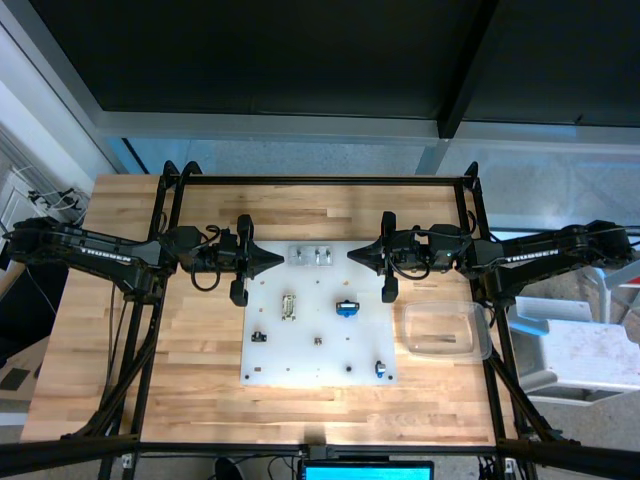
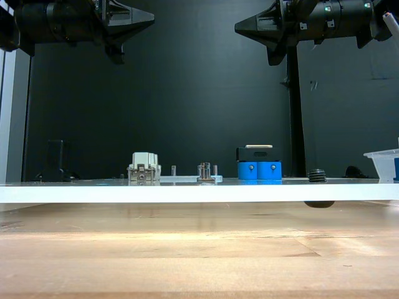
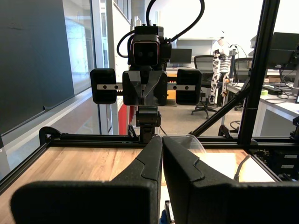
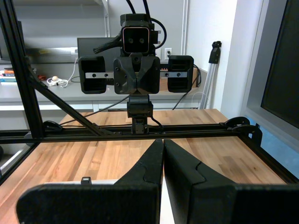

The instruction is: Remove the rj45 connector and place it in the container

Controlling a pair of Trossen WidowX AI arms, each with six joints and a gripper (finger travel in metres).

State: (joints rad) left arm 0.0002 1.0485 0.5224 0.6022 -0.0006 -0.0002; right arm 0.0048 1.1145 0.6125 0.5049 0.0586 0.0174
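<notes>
Both my arms are up high over the table, and nothing is in either hand. My left gripper (image 1: 282, 258) hangs above the far left part of the white board (image 1: 300, 365), tip pointing inward. Its fingers (image 3: 145, 163) are pressed together with only a sliver between them, gripping nothing and touching nothing.

My right gripper (image 1: 351, 255) mirrors it over the far right part of the board, tip aimed at the left one, the two well apart. Its fingers (image 4: 187, 172) are closed against each other too, empty, clear of every part below.

Down on the board sit a grey connector housing (image 1: 290, 307) left of centre, a blue block (image 1: 347, 307) with a black top beside it to the right, and a small blue part (image 1: 381, 369) near the near right corner. Which of the parts on the board is the rj45 connector, I cannot tell.

The container (image 1: 447, 332), clear plastic, sits on the wooden table just beside the board's right edge, below my right arm.
</notes>
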